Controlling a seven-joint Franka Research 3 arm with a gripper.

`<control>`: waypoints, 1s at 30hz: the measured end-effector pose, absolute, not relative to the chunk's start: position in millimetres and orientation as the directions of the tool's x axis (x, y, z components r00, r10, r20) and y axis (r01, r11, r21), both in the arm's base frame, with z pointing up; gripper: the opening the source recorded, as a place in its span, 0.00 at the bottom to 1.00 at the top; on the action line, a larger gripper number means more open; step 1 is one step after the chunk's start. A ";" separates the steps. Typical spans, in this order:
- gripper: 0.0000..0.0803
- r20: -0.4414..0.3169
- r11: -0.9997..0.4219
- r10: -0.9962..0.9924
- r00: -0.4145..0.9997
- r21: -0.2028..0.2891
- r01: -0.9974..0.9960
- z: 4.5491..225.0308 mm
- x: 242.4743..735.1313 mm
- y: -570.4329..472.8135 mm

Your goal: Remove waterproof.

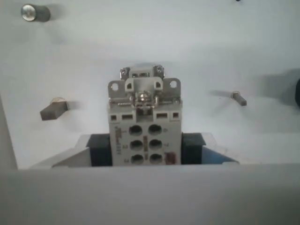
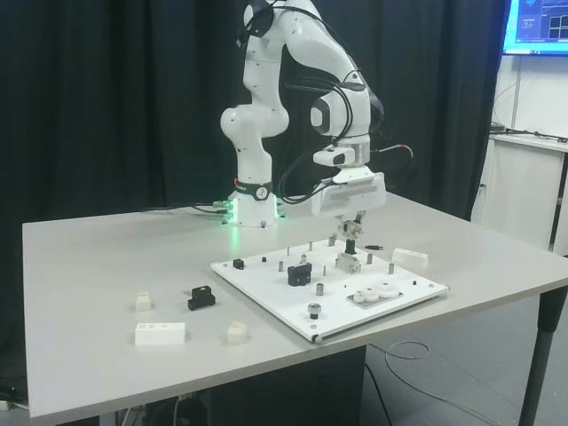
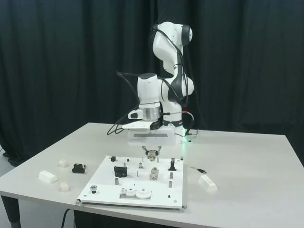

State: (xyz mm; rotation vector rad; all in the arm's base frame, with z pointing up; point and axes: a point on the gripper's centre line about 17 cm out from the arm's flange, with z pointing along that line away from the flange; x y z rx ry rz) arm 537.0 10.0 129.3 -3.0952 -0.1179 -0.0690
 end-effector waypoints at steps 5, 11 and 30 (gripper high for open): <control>0.39 0.047 -0.996 0.074 0.996 -0.042 0.076 130.4 537.0 8.8; 0.39 0.047 -0.996 0.073 0.996 -0.040 0.075 130.5 537.0 7.5; 0.39 0.046 -0.998 0.059 0.997 -0.022 0.060 131.1 536.9 -12.1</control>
